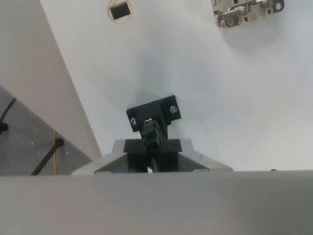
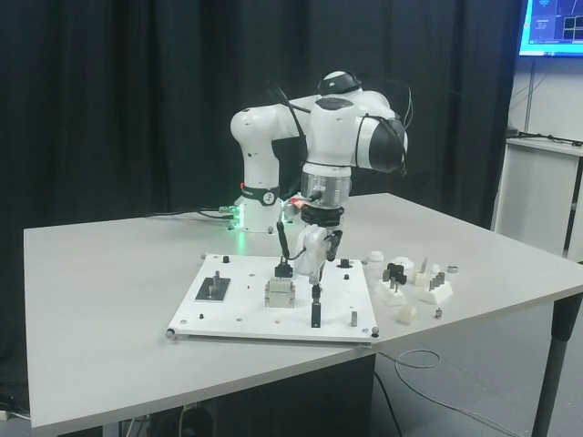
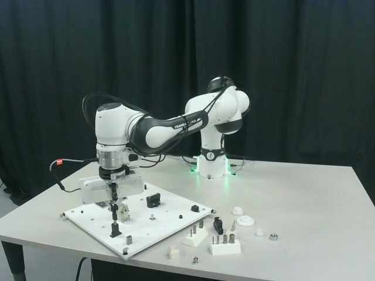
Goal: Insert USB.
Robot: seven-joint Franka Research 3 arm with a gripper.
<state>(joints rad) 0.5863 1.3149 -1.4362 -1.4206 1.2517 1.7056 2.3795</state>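
My gripper [image 1: 151, 148] is shut on a black USB plug [image 1: 151, 133], which points straight down. Directly under the plug is a black socket block [image 1: 157, 112], fixed with two screws to the white board [image 1: 220, 98]. In the first room view the gripper [image 2: 316, 276] hangs over the board's front part, with the plug [image 2: 316, 293] just above the socket block [image 2: 316, 317]. The second room view shows the same stack of gripper [image 3: 113, 196], plug [image 3: 115, 211] and socket block [image 3: 115, 229]. Whether the plug's tip touches the opening I cannot tell.
A metal connector housing [image 1: 244, 12] and a round hole [image 1: 120, 10] lie further along the board. The board's edge [image 1: 63, 88] runs beside the grey table [image 1: 29, 142]. Several small white and black parts [image 2: 410, 282] stand to the right of the board [image 2: 237, 314].
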